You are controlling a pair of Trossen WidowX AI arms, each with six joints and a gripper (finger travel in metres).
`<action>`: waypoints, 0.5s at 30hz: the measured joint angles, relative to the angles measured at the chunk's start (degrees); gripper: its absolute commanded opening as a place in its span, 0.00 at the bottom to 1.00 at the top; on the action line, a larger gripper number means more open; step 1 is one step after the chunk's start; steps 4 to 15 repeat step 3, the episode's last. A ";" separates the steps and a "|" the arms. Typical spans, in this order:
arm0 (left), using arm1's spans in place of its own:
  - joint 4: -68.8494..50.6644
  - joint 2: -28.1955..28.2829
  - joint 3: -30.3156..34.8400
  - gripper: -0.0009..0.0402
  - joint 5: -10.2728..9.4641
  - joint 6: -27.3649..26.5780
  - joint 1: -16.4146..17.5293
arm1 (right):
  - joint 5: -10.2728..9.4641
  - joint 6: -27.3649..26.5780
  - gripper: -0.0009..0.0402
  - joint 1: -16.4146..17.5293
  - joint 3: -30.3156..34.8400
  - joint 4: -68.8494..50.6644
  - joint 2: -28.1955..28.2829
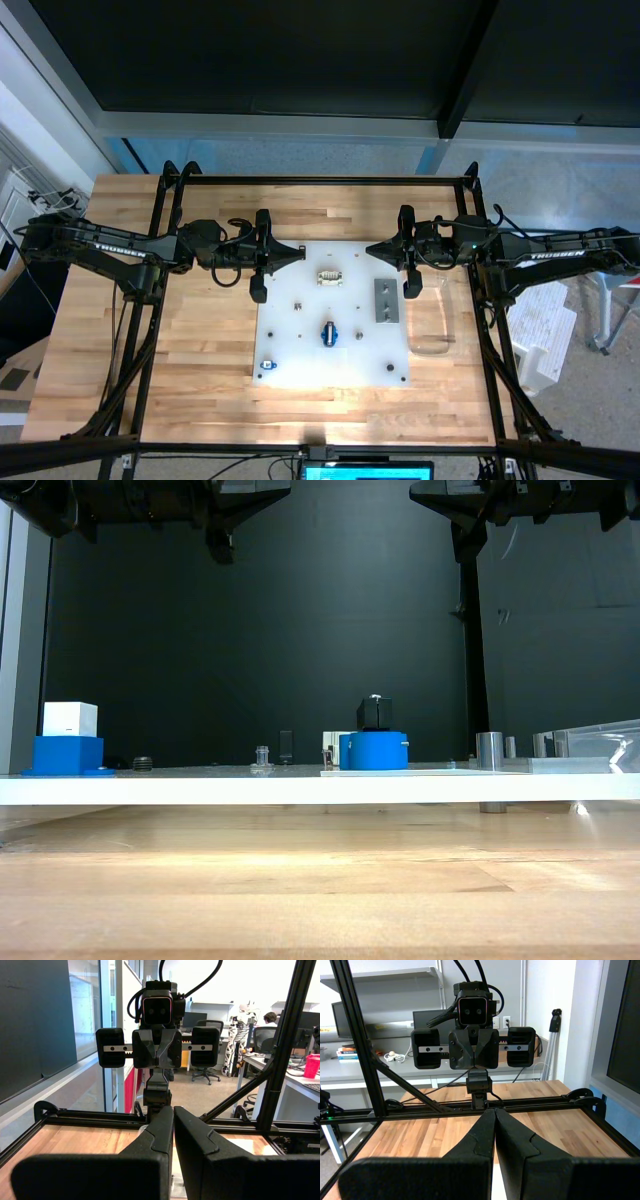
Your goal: Pick the 16mm cylinder and install on the taskboard
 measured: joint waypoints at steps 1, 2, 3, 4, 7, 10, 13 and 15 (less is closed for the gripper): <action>0.00 0.02 0.00 0.02 0.02 0.00 0.00 | 0.00 0.00 0.02 0.00 0.00 0.00 0.00; 0.00 0.00 0.00 0.02 0.02 0.00 0.00 | 0.00 0.00 0.02 -0.02 0.00 0.00 0.00; -0.02 0.00 0.00 0.02 0.00 0.00 0.00 | 0.00 0.00 0.02 -0.02 0.00 0.00 0.00; -0.02 0.00 0.00 0.02 0.00 0.00 0.00 | 0.00 0.00 0.02 -0.02 0.00 0.00 0.00; -0.02 0.00 0.00 0.02 0.00 0.00 0.00 | 0.00 0.00 0.02 -0.02 0.00 0.00 0.00; -0.02 0.00 0.00 0.02 0.00 0.00 0.00 | 0.00 0.00 0.02 -0.02 0.00 0.00 0.00; -0.02 0.00 0.00 0.02 0.00 0.00 0.00 | 0.00 0.00 0.02 -0.02 0.00 0.00 0.00; -0.02 0.00 0.00 0.02 0.00 0.00 0.00 | 0.00 0.00 0.02 -0.02 0.00 0.00 0.00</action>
